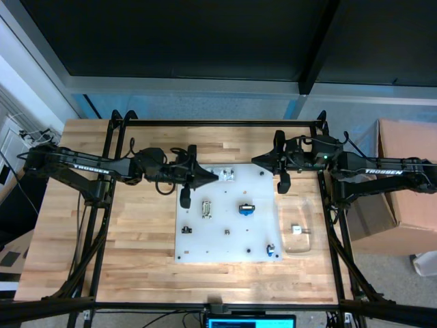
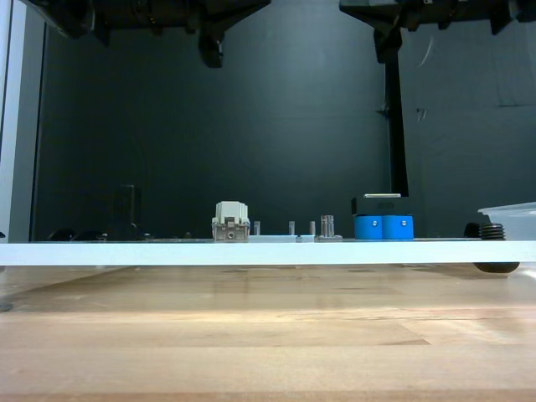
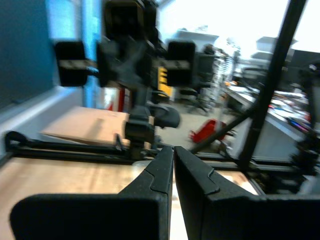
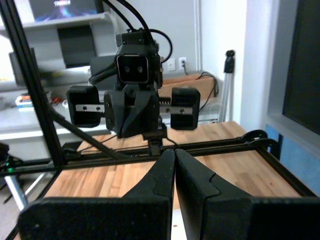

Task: Pick the RJ45 connector and install on the taskboard

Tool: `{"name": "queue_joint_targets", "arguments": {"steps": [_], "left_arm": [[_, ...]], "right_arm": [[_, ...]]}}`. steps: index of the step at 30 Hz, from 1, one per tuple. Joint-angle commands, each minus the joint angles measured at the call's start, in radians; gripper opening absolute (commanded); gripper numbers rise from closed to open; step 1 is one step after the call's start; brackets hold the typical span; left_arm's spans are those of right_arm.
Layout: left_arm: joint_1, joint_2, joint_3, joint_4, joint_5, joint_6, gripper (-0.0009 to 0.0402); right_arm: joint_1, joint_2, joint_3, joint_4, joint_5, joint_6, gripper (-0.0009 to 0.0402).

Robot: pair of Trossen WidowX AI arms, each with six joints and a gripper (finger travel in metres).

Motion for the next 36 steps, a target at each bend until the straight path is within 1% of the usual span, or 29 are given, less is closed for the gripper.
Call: {"name": "queue_joint_targets", "arguments": {"steps": [1, 4, 6, 11, 14, 20, 23, 36], "left_arm": [[-0.001, -0.032, -0.011, -0.027, -0.025, 0.018, 0.0], [-0.001, -0.062, -0.026, -0.055, -0.043, 0.026, 0.0], [0.0, -0.084, -0.047, -0.06, -0.061, 0.034, -0.0001], [0.001, -0.138, -0.102, -0.058, -0.064, 0.037, -0.0001], [0.002, -0.161, -0.127, -0.06, -0.09, 0.037, -0.0001], [0.006, -0.17, -0.143, -0.059, -0.089, 0.036, -0.0001], [0.007, -0.171, -0.143, -0.05, -0.088, 0.036, -0.0001], [0.007, -0.177, -0.143, -0.042, -0.076, 0.026, -0.0001]], "right_arm": [[0.034, -0.026, -0.042, 0.027, 0.048, -0.013, 0.0], [0.058, -0.026, -0.066, 0.052, 0.072, -0.015, 0.0], [0.064, -0.018, -0.073, 0.055, 0.072, -0.013, 0.0], [0.066, -0.007, -0.075, 0.071, 0.072, -0.014, 0.0], [0.068, -0.007, -0.075, 0.078, 0.071, -0.014, 0.0], [0.068, -0.007, -0.097, 0.082, 0.072, -0.014, 0.0], [0.068, -0.007, -0.116, 0.106, 0.093, -0.015, 0.0], [0.069, -0.007, -0.132, 0.118, 0.093, -0.021, 0.0]]}}
